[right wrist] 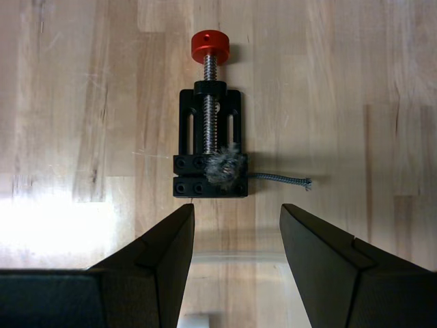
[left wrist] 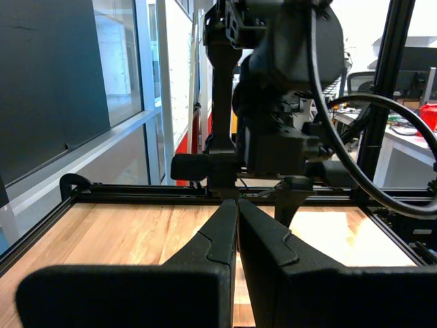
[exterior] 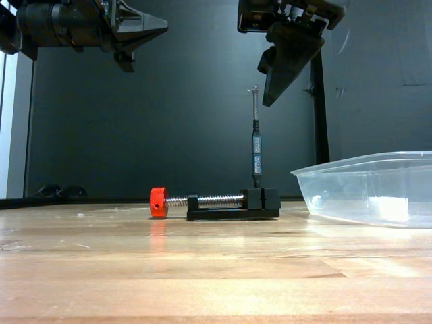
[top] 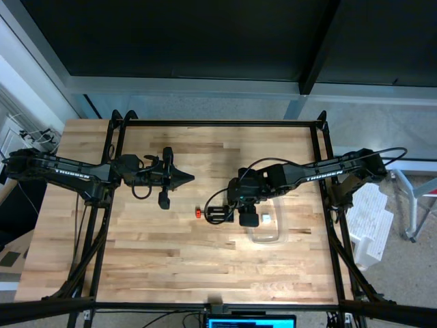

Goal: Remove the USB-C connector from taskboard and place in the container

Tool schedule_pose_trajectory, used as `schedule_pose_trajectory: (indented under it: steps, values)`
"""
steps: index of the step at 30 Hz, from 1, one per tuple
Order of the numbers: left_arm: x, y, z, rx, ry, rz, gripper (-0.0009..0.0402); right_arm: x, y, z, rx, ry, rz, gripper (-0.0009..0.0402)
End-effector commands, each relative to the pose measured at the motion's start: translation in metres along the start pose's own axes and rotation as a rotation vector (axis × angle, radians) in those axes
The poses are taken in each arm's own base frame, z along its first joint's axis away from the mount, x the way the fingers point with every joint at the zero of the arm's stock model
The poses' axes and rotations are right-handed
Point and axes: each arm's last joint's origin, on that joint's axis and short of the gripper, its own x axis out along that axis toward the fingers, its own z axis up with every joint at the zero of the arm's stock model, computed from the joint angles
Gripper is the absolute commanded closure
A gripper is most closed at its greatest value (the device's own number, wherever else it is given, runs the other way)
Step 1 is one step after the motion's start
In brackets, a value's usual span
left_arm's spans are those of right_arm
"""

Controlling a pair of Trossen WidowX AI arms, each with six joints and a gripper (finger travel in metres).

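Closest to the near edge, the container (exterior: 337, 192) is found just right of the taskboard (exterior: 233, 202), in whose right end the USB-C connector (exterior: 256, 155) is stood upright, not yet removed. Above it the right end effector (right wrist: 237, 212) is held opened wide and empty, while the left end effector (left wrist: 235, 205) is parked high at the left, closed tight. If only the thin frayed cord (exterior: 254, 104) on top is pinched, a slip can be expected. If the connector is clamped tightly, the taskboard may be lifted or dragged against the container.
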Motion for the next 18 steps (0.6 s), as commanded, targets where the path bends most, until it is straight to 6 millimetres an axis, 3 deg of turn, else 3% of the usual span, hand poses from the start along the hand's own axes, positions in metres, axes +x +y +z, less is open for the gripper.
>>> schedule_pose_trajectory:
  steps: [1, 18]
  values:
    - [0.0, 0.0, 0.0, 0.0, 0.0, 0.0, 0.0393, 0.004, 0.002, 0.001, 0.006, 0.005, 0.001, 0.022]
    - [0.0, 0.0, 0.0, 0.0, 0.0, 0.0, 0.0393, 0.038, 0.009, 0.007, 0.009, 0.028, 0.0, 0.022]
